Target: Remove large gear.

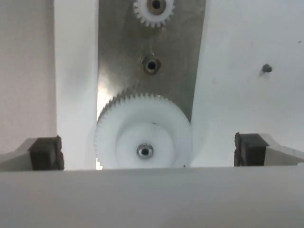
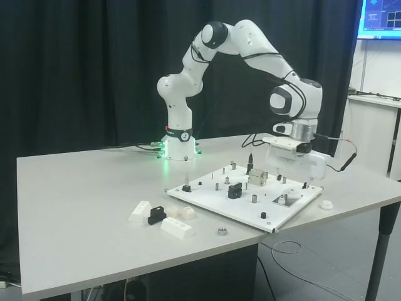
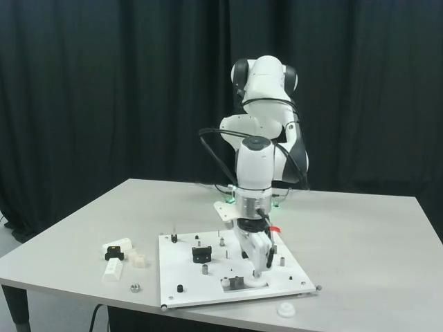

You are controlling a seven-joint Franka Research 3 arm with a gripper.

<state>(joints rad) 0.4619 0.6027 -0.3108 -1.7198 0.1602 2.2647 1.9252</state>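
Gear teeth fill the wrist view, where we see the large gear [image 1: 143, 137], white, matte and finely toothed, seated on a dull grey metal plate [image 1: 178, 71] set into the white board [image 1: 237, 95]. A shiny metal pin shows at its hub. Beyond it on the same plate sit an empty metal-rimmed hole [image 1: 151, 65] and a small gear [image 1: 154, 10], also white.

The pincer [image 1: 148, 152] stands wide open, its black ribbed pads [image 1: 46, 153] well apart on either side of the large gear and touching nothing.

Only the room views show us the wider scene: the white arm [image 2: 244, 44] bent over the near corner of the board [image 2: 207, 197], which lies flat on the grey surface [image 2: 75, 188] and carries short pegs and a black block [image 2: 235, 190]. Beside the board lie white blocks [image 2: 177, 226], a black piece [image 2: 155, 216] and a metal nut [image 2: 221, 231]. A white disc [image 2: 325, 204] rests on the surface just off the board's corner. From the second room view, the pincer [image 3: 257, 266] hides the large gear itself.
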